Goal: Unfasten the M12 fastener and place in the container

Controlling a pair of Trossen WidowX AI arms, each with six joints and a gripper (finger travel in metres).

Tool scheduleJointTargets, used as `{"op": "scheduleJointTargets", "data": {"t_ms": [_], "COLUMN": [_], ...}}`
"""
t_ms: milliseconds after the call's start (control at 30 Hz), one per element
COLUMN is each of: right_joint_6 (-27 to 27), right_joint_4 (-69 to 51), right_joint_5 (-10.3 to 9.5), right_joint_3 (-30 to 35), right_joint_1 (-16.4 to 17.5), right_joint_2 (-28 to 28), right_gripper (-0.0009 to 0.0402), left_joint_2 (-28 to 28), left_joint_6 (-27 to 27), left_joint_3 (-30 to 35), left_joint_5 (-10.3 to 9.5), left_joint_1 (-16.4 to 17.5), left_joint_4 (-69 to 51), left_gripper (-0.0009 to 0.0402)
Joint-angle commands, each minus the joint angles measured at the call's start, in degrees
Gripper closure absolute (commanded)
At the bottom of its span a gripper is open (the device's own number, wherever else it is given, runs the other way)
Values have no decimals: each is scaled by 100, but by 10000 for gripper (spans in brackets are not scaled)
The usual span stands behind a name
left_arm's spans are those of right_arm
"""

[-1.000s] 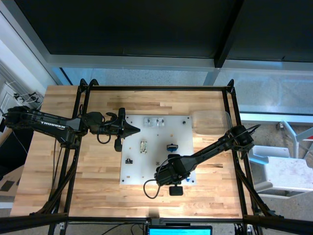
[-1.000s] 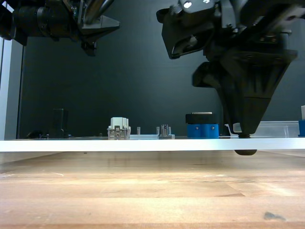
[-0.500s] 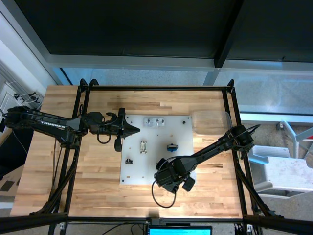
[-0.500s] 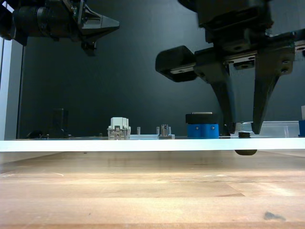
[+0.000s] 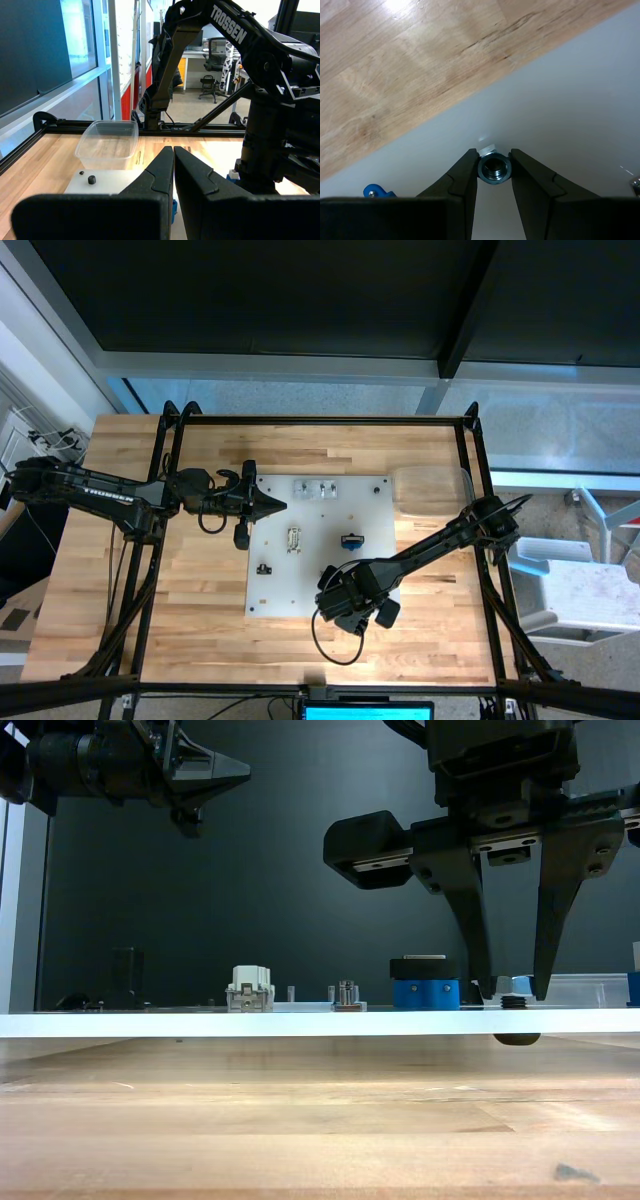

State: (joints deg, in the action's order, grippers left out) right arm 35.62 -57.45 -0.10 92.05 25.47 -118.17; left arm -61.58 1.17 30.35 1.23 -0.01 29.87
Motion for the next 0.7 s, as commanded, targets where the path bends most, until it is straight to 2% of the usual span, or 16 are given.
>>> {"op": "scheduleJointTargets", "data": {"t_ms": [33,567,700], "right_joint_6": [0,-170,-920], "right_joint_4": [-33,-197,-236], "right_joint_5": [4,2,2], "right_joint_3": [20,0,-39], "right_joint_1": [7,-46,-225], "right_joint_2": [105,741,994], "right_gripper": [368,368,368], "left_joint_2": [-2,-2,-2], "left_joint_6": [0,0,0], "left_joint_3": [2,2,2], "left_joint_5": [2,2,0], "left_joint_1": [0,2,0], "left_joint_4": [0,0,0], "left_gripper": [393,393,393]}}
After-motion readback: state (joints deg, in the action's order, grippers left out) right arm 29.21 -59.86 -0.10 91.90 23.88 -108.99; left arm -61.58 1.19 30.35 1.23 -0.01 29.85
